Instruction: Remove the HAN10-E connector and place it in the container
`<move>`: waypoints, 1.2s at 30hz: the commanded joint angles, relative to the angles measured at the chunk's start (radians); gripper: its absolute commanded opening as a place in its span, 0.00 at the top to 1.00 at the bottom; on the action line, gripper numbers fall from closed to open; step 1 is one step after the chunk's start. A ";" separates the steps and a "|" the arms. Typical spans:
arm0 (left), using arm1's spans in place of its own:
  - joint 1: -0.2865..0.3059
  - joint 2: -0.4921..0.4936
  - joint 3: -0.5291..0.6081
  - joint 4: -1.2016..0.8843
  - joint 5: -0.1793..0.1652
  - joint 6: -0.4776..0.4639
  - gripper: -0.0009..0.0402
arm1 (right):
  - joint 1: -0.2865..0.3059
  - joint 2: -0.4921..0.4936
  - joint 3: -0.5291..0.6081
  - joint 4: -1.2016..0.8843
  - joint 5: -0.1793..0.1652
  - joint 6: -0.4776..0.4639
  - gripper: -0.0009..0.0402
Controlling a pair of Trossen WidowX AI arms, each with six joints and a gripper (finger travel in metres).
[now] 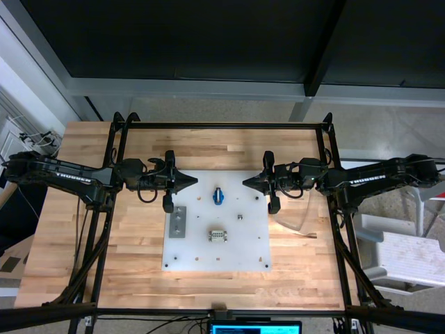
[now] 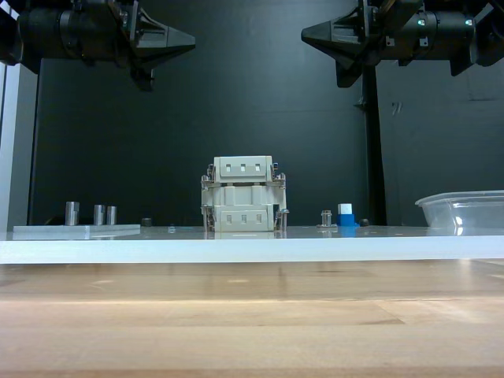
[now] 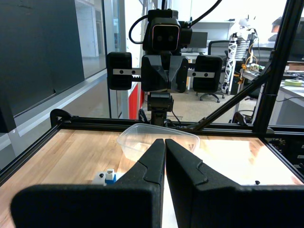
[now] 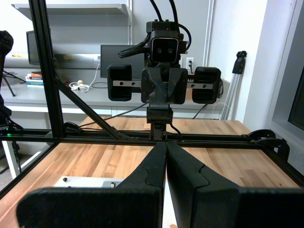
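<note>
I am holding my left claw [image 1: 196, 180] and right claw [image 1: 245, 181] pinched closed and empty, hovering above the far edge of the white board [image 1: 243, 254]. The HAN10-E connector [image 1: 218, 236] is sitting on the board's near half — well apart from both claws — and the container [image 1: 297, 221] is resting on the counter [image 1: 132, 278] just beside the board's right edge.

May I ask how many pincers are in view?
2: the left pincer, shut, hangs over the white board at far left; the right pincer, shut, at far right.
</note>
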 commanded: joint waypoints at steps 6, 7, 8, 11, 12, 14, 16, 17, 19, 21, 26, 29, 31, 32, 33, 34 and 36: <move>0.000 0.000 0.000 0.001 0.000 0.000 0.98 | 0.002 0.001 0.020 -0.057 0.000 0.069 0.98; 0.000 0.001 0.000 0.001 0.000 0.000 0.98 | 0.002 0.001 0.037 -0.101 0.000 0.077 0.98; 0.000 0.001 0.000 0.000 0.000 0.000 0.98 | 0.003 0.001 0.058 -0.155 0.000 0.077 0.98; 0.000 0.000 0.000 0.000 0.000 0.000 0.98 | 0.005 0.002 0.128 -0.317 0.000 0.077 0.98; 0.000 0.000 0.000 0.001 0.000 0.000 0.98 | 0.006 0.002 0.151 -0.364 0.000 0.077 0.98; 0.000 0.001 0.000 0.001 0.000 0.000 0.98 | 0.007 0.002 0.195 -0.444 0.000 0.077 0.98; 0.000 0.001 0.000 0.000 0.000 0.000 0.98 | 0.011 0.002 0.241 -0.526 0.000 0.080 0.98; 0.000 0.001 0.000 0.000 0.000 0.000 0.98 | 0.012 0.002 0.264 -0.566 0.000 0.082 0.98; 0.000 0.000 0.000 0.001 0.000 0.000 0.98 | 0.014 0.002 0.310 -0.642 0.001 0.100 0.98; 0.000 0.000 0.000 0.001 0.000 0.000 0.98 | 0.014 0.002 0.352 -0.710 0.001 0.116 0.98; 0.000 0.000 0.000 0.001 0.000 0.000 0.98 | 0.022 0.002 0.454 -0.867 0.011 0.136 0.98; 0.000 0.000 0.000 0.000 0.000 0.000 0.98 | 0.024 0.014 0.510 -0.943 0.012 0.152 0.98; 0.000 0.000 0.000 0.000 0.000 0.000 0.98 | 0.028 0.027 0.549 -0.991 0.013 0.155 0.98; 0.000 0.000 0.000 0.000 0.000 0.000 0.98 | 0.032 0.041 0.567 -1.011 0.013 0.156 0.98; 0.000 0.001 0.000 0.001 0.000 0.000 0.98 | 0.037 0.055 0.588 -1.034 0.013 0.158 0.98; 0.000 0.000 0.000 0.001 0.000 0.000 0.98 | 0.044 0.071 0.612 -1.059 0.017 0.159 0.98; 0.000 0.000 0.000 0.001 0.000 0.000 0.98 | 0.064 0.112 0.662 -1.114 0.047 0.159 0.98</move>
